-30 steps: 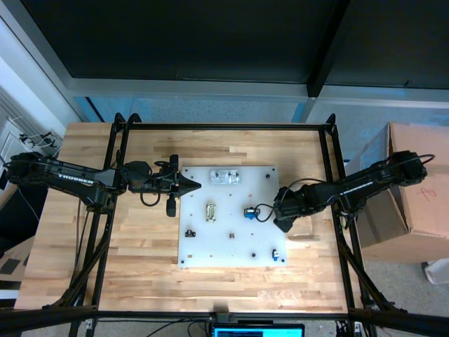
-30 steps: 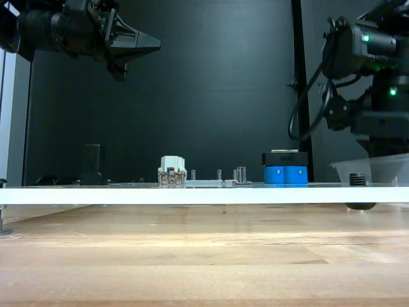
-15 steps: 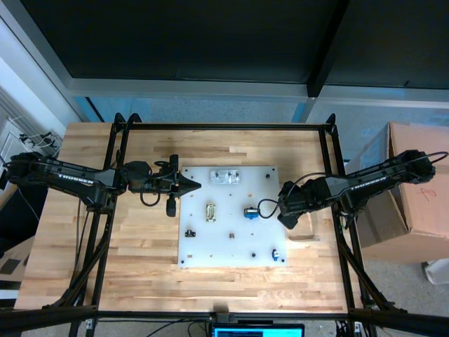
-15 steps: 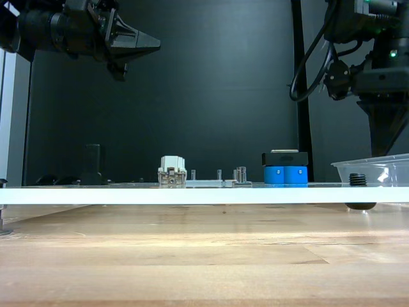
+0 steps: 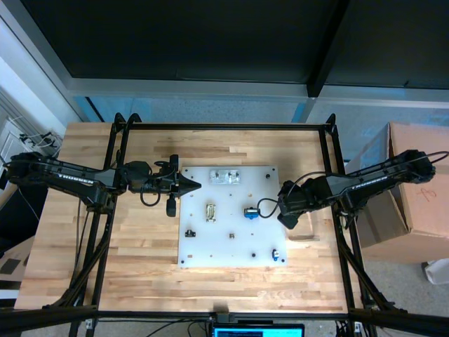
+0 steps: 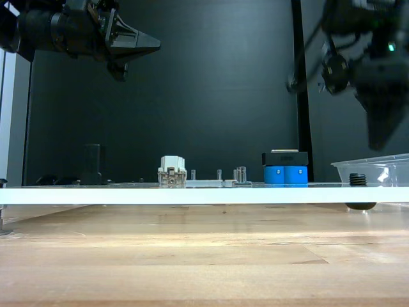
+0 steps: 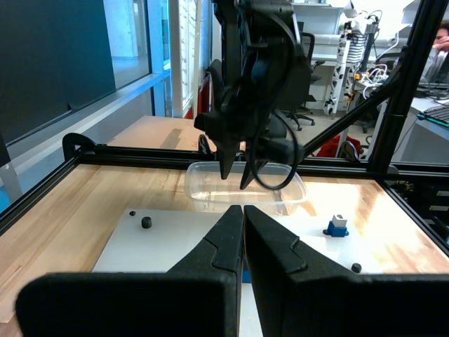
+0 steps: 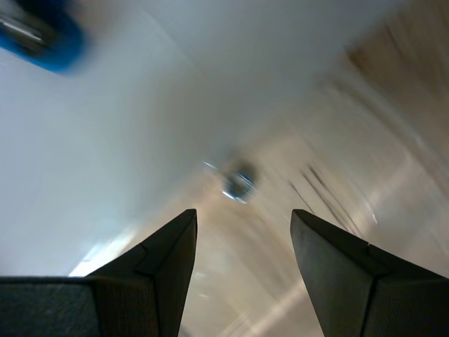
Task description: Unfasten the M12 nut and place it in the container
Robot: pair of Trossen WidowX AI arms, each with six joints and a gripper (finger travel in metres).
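The black ribbed stud (image 6: 358, 180) stands bare on the white board (image 5: 210, 246) near its near right edge, and is also seen as a dark dot from above, the stud (image 5: 252, 254). A small silver nut (image 8: 238, 184), blurred, lies free below my right gripper (image 8: 242, 214), apparently on the floor of the clear container (image 5: 309, 228). My right gripper (image 6: 378, 137) hangs open above the container (image 6: 377, 167), holding nothing. My left gripper (image 5: 195, 186) hovers shut and empty over the board's left edge, high up, with its fingers (image 7: 231, 225) pressed together.
A blue block (image 6: 284, 174), a white connector (image 6: 172, 173) and small silver posts stand mid-board. A blue-and-white part (image 5: 276, 254) sits at the near right corner. A black frame rings the table. A cardboard box (image 5: 414, 189) stands off the right side.
My right gripper has risen out of the container and now tilts above it, blurred with motion. The left arm has not moved. The stud stays bare.
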